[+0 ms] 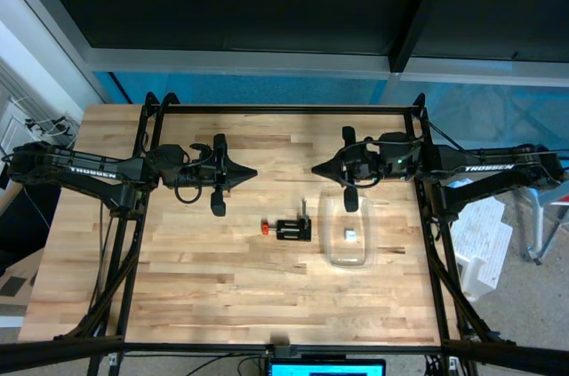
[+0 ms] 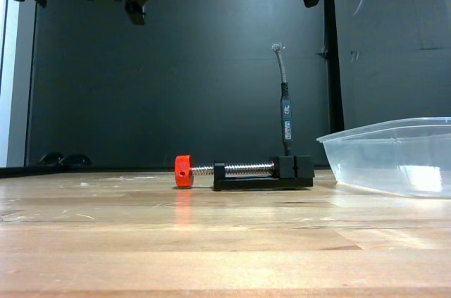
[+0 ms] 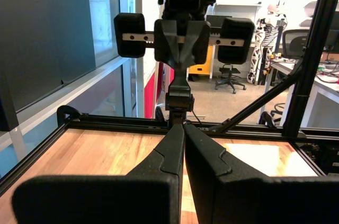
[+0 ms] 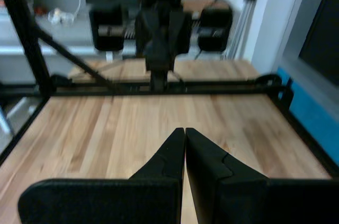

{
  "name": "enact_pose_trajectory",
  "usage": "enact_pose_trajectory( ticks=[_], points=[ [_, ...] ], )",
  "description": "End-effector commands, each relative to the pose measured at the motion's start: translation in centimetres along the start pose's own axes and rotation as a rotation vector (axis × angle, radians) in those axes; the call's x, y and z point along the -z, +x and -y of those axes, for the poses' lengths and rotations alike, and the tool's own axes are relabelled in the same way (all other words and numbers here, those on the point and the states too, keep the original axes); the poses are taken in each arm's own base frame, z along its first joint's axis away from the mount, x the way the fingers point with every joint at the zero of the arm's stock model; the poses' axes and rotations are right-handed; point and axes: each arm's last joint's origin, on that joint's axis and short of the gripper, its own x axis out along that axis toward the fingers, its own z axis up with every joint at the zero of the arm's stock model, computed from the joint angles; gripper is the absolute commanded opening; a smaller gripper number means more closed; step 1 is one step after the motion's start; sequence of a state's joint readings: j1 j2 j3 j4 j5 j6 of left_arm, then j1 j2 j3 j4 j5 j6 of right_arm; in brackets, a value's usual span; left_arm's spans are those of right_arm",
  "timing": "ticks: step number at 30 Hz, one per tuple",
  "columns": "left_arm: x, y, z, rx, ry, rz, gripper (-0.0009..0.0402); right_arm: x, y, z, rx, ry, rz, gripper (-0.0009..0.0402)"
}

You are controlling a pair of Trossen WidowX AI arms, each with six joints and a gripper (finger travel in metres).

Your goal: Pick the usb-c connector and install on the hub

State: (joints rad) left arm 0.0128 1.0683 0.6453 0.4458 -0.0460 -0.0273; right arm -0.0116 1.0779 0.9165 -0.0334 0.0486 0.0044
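Note:
The hub (image 1: 293, 231) is a small black block lying mid-table, with its orange-red knob (image 1: 265, 228) pointing left; in the low view the hub (image 2: 264, 173) has a thin grey pin (image 2: 282, 65) rising from its right end. I cannot find the usb-c connector in any view. My left gripper (image 1: 253, 172) hovers high above the table, behind and left of the hub, shut and empty. Facing it tip to tip, my right gripper (image 1: 314, 169) hangs behind the hub, also shut and empty. Both wrist views show closed fingers (image 3: 172, 150) (image 4: 169, 155).
A clear plastic tray (image 1: 332, 247) lies just right of the hub with a small whitish-grey piece (image 1: 350, 235) inside. Black frame rails (image 1: 284, 109) border the wooden table at the back and sides. A screen (image 1: 325, 367) sits at the near edge.

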Motion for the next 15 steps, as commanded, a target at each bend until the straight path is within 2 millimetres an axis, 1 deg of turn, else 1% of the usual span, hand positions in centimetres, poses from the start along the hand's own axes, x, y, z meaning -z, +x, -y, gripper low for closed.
enact_pose_trajectory(
  ticks=[1,9,15],
  points=[
    [0.0,0.0,0.0,0.0,0.0,0.0,0.0,0.6,-0.4,0.2,0.01,0.006,0.054,0.0],
    [0.0,0.0,0.0,0.0,0.0,0.0,0.0,2.3,-0.7,0.6,-0.021,0.021,0.193,0.0],
    [0.0,0.0,0.0,0.0,0.0,0.0,0.0,3.4,-0.6,0.6,-0.022,0.025,0.233,0.0]
  ],
)
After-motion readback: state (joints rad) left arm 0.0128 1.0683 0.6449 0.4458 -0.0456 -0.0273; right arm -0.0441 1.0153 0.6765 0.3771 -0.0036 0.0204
